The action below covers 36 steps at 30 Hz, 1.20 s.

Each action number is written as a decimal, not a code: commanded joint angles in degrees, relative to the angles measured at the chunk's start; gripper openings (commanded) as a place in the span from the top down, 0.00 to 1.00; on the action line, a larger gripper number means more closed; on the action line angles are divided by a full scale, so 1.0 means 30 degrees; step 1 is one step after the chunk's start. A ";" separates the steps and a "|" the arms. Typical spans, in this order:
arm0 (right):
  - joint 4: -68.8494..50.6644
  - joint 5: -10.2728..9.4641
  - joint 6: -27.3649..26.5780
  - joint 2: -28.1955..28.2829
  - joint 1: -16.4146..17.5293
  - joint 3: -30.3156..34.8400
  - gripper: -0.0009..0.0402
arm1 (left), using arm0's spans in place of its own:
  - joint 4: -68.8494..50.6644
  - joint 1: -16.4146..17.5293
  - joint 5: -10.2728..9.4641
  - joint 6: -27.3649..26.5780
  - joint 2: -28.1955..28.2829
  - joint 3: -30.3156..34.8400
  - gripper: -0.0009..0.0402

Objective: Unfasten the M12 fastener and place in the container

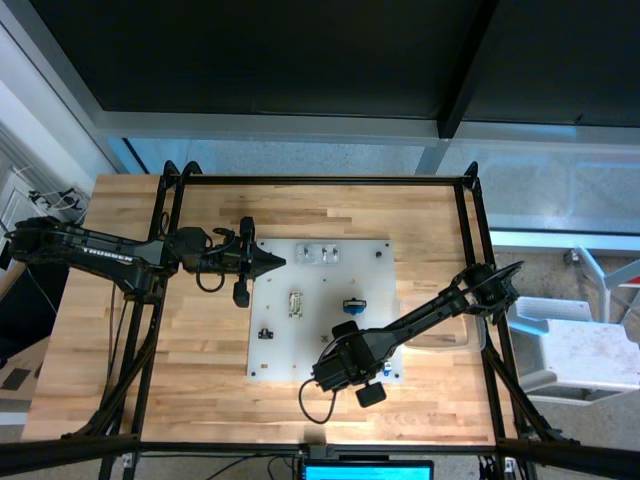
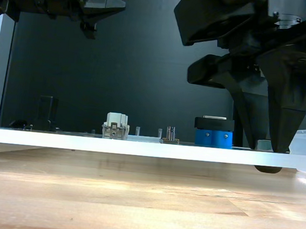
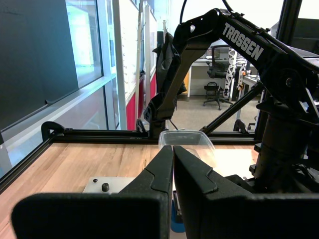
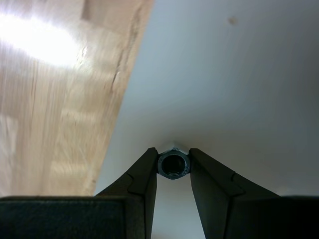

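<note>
At the near right edge of the flat white plastic task board [image 1: 275, 350], which lies on the light wooden table [image 1: 150, 340], the black right gripper [image 4: 173, 155] points straight down, with its tips at the board surface. Its two dark fingers [image 4: 142, 177] are pressed from both sides on the small silver hexagonal M12 nut [image 4: 173, 165]. The nut sits low on the white board and its centre is dark. I cannot tell if it is on its stud, because the fingers hide what is below it.

A little farther in, the blue-and-black connector block [image 2: 213, 132] stands on the board. To its left are a thin silver post [image 2: 169, 133] and a pale grey connector housing [image 2: 115, 127].

The clear shallow rectangular plastic container [image 1: 478, 335] rests on the table, touching or just beside the right edge of the board. The right arm passes over it. The nut is not inside it, since the gripper holding the nut is over the board, apart from the container.

Farthest away, the black left gripper [image 1: 272, 262] hangs high above the far left part of the board. It points towards the middle, and its fingers lie together with nothing between them.
</note>
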 commanded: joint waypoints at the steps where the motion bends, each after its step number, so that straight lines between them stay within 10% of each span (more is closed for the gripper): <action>1: 0.0153 0.0007 -0.1858 0.0000 0.0007 0.0007 0.92 | 0.0000 0.0007 0.0000 0.0007 0.0007 0.0000 0.98; 22: 0.0146 0.0022 -1.5788 0.0000 0.0000 0.0007 0.92 | 0.0000 0.0007 0.0000 0.0007 0.0007 0.0000 0.98; 36: 0.0146 0.0590 -2.1289 -0.0007 -0.0029 0.0007 0.92 | 0.0000 0.0007 0.0000 0.0007 0.0007 0.0000 0.98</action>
